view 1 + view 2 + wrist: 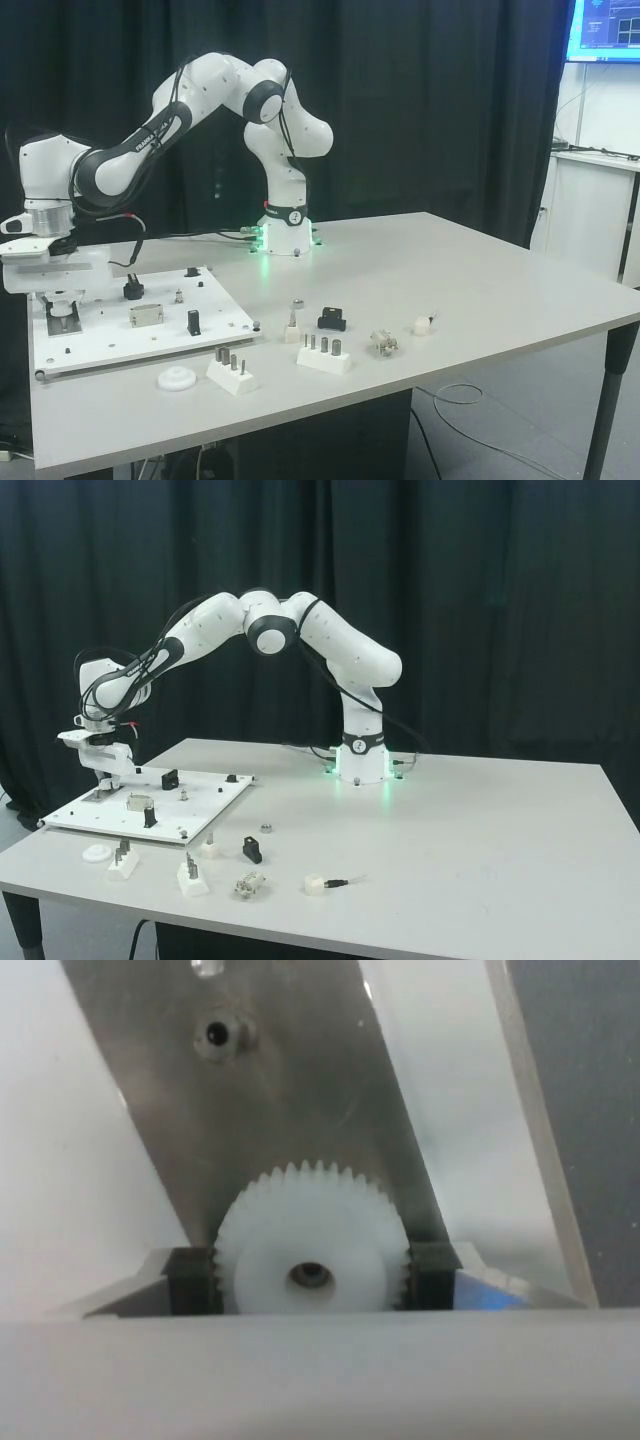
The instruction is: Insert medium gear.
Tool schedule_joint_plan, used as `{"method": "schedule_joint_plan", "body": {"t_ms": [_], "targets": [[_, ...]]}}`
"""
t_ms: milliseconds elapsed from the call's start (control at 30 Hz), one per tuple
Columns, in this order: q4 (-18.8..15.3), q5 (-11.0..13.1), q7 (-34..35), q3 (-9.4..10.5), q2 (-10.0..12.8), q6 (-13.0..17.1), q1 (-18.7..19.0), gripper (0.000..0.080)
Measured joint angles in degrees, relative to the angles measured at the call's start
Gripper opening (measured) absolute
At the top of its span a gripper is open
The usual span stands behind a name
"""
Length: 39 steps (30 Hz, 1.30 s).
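Observation:
A white toothed gear [310, 1250] with a hole in its middle sits between my black finger pads [192, 1280], so my gripper [310, 1282] is shut on it. Below it lies a grey metal plate [290, 1110] carrying a short peg [222, 1035]. In the first room view my gripper [62, 300] hangs low over the left end of the white board [150, 335]. The second room view shows the gripper [103, 778] at the far left corner of that board [200, 802].
Another white gear [176, 378] lies on the table in front of the board. Two white peg blocks [232, 372] [322, 352], a black part [332, 320], a small metal connector [384, 343] and a small white piece [424, 324] lie mid-table. Black fixtures [192, 320] stand on the board.

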Motion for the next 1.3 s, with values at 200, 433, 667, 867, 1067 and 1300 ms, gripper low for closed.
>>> {"method": "schedule_joint_plan", "body": {"t_ms": [200, 433, 667, 867, 1067, 1300], "targets": [[0.0, -0.1, 1.0, 0.0, 0.0, 0.0, 0.0, 0.0399], [0.0, -1.6, -6.2, 0.0, 0.1, 0.5, 0.4, 0.0399], [0.1, -1.9, -13.6, 0.0, 0.8, 1.4, 0.6, 0.0399], [0.1, -1.9, -17.4, 0.0, 1.0, 1.7, 0.6, 0.0399], [0.1, -1.9, -18.6, 0.0, 1.0, 1.7, 0.7, 0.0399], [0.1, -1.9, -18.9, 0.01, 1.1, 1.7, 0.7, 0.0399]]}}
